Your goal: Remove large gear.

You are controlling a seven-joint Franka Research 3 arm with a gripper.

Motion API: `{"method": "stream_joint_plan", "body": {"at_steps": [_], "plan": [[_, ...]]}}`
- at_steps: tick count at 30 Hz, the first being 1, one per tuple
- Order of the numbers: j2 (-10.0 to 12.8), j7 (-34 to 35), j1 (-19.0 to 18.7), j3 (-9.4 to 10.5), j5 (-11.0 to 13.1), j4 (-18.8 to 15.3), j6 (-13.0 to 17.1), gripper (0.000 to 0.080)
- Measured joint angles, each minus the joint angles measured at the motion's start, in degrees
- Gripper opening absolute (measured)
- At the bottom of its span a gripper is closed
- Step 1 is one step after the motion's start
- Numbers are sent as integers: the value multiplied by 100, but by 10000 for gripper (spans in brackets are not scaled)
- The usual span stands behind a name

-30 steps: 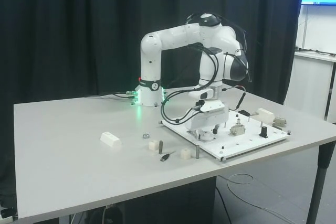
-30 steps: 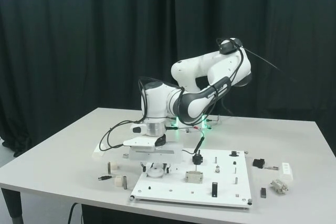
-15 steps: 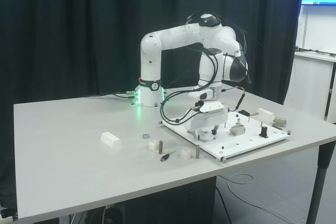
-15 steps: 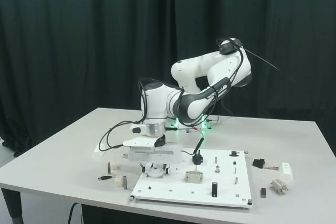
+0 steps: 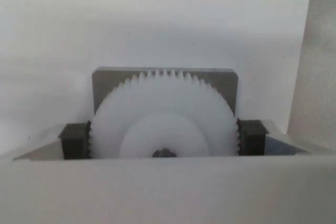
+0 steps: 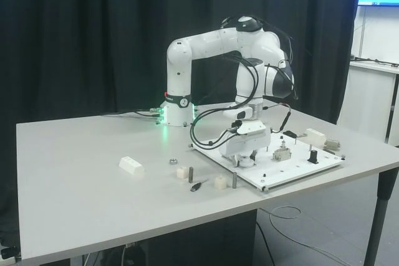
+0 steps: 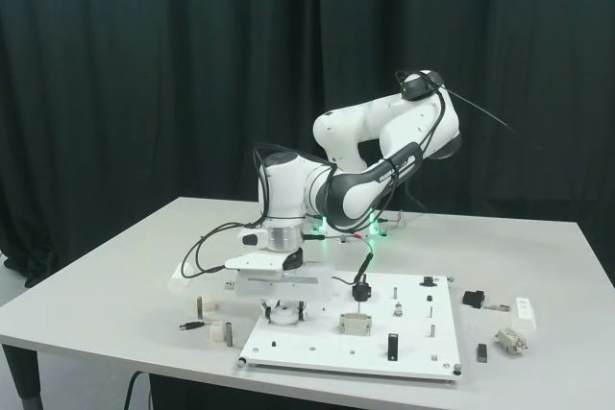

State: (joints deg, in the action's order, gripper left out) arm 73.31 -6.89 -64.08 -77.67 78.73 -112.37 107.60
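Fingers [image 5: 164,139] of the gripper are closing on the large gear [image 5: 164,121], one dark pad pressing each side of its toothed rim in the wrist view, so the gear is sitting squarely between them. Comparing the second room view with the pictures from a second and half a second ago, the gear is now riding a little higher, lifting away from the white board [image 7: 413,348] beneath the fingers, and the wrist is rising with it. That suggests the extraction is under way: the gear seems to be coming off its post, though whether it is fully clear is hard to tell from here. Just beyond the fingers on the board, a small block [image 7: 355,324] and a black upright piece [image 7: 392,346] are standing untouched. Farther out on the grey surface [image 6: 75,172], loose white blocks [image 6: 131,166] and small pins are lying well apart from the fingers. Next comes a straight upward pull, I judge, before carrying the gear aside.
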Motion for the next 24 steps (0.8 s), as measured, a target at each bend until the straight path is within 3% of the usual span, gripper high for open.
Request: {"method": "stream_joint_plan", "body": {"at_steps": [1, 24], "plan": [[0, 0, 0, 0, 0, 0, 0, 594], [-1, -13, -12, -20, -14, 0, -7, 596]]}}
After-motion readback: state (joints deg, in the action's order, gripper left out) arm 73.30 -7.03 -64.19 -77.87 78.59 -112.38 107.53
